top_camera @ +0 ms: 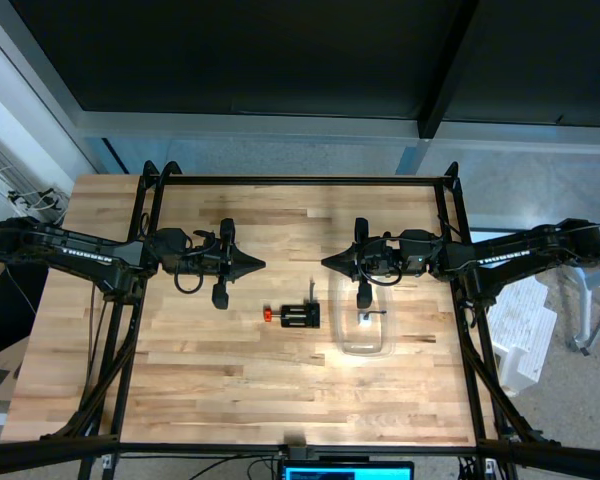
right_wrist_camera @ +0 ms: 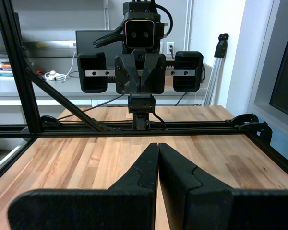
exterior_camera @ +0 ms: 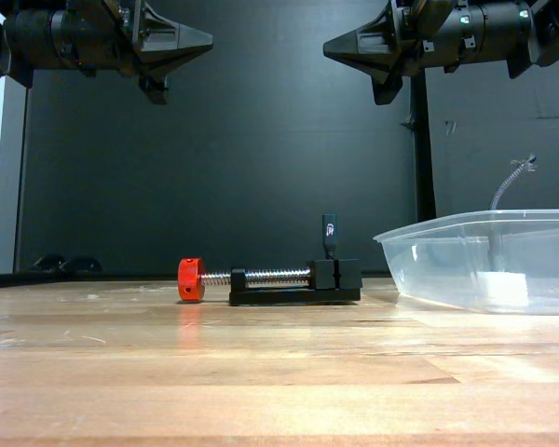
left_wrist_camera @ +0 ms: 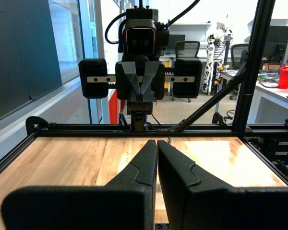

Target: Pick the USB-C connector and install on taskboard

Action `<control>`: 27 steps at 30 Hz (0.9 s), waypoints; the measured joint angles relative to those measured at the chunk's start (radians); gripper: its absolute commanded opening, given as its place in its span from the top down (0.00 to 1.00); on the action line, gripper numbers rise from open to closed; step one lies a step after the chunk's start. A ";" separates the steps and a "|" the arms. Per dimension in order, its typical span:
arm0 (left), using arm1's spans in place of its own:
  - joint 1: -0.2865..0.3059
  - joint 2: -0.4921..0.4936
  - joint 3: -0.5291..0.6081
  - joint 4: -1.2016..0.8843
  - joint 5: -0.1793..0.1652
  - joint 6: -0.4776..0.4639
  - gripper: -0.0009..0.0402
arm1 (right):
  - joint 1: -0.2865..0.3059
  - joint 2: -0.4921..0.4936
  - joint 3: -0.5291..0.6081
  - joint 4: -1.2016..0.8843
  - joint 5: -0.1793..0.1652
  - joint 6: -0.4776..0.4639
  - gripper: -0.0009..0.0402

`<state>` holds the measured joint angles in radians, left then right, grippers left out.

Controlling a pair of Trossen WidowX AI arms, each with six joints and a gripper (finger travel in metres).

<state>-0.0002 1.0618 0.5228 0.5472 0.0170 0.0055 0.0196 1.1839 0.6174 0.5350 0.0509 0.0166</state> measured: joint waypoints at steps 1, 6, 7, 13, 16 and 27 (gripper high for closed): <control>0.000 0.000 0.000 0.000 0.000 0.000 0.98 | 0.000 0.000 0.000 0.005 -0.006 -0.002 0.98; 0.000 0.000 0.000 0.000 0.000 0.000 0.98 | 0.000 0.000 0.002 0.031 -0.044 -0.031 0.98; 0.000 0.000 0.000 0.000 0.000 0.000 0.98 | 0.000 0.000 0.002 0.029 -0.044 -0.031 0.98; 0.000 0.000 0.000 0.000 0.000 0.000 0.98 | 0.000 0.000 0.002 0.029 -0.044 -0.030 0.98; 0.000 0.000 0.000 0.000 0.000 0.000 0.98 | 0.000 0.000 0.008 0.010 -0.044 0.010 0.98; 0.000 0.000 0.000 0.000 0.000 0.000 0.98 | 0.013 0.000 0.222 -0.586 -0.044 0.056 0.98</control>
